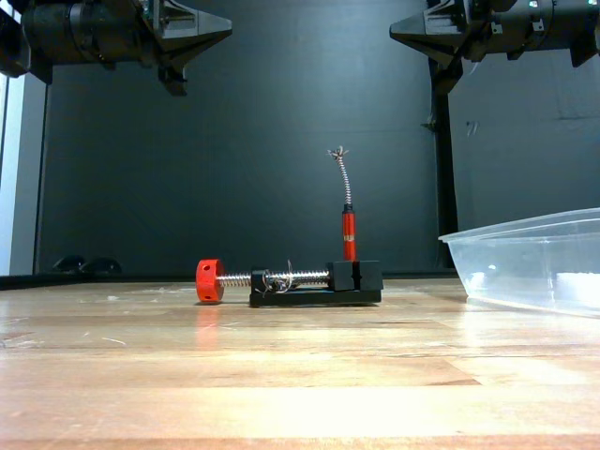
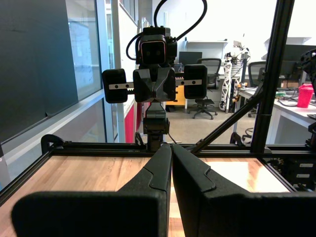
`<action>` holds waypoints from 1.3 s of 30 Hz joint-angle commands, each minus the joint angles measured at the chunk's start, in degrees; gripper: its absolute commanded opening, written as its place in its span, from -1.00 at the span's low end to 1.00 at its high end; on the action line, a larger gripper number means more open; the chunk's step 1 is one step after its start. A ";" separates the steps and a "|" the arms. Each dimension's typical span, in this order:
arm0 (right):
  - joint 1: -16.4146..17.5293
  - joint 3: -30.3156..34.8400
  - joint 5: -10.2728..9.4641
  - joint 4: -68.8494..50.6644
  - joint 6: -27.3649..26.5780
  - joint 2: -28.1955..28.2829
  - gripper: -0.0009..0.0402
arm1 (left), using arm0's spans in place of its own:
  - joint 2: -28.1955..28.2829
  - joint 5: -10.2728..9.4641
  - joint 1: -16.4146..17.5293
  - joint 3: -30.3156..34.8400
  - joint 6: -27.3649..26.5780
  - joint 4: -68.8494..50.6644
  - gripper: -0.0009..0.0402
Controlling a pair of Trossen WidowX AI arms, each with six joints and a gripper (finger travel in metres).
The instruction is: Pick the RCA connector and install on taskboard
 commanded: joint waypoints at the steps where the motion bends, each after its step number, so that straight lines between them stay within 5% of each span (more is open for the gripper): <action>1: 0.00 0.02 0.02 -0.09 0.00 0.02 -0.96 | 0.02 0.00 0.00 0.02 0.00 0.02 -0.96; 39: 0.00 0.00 0.02 -1.20 -0.02 0.02 -0.96 | 0.02 0.00 0.00 0.02 0.00 0.02 -0.96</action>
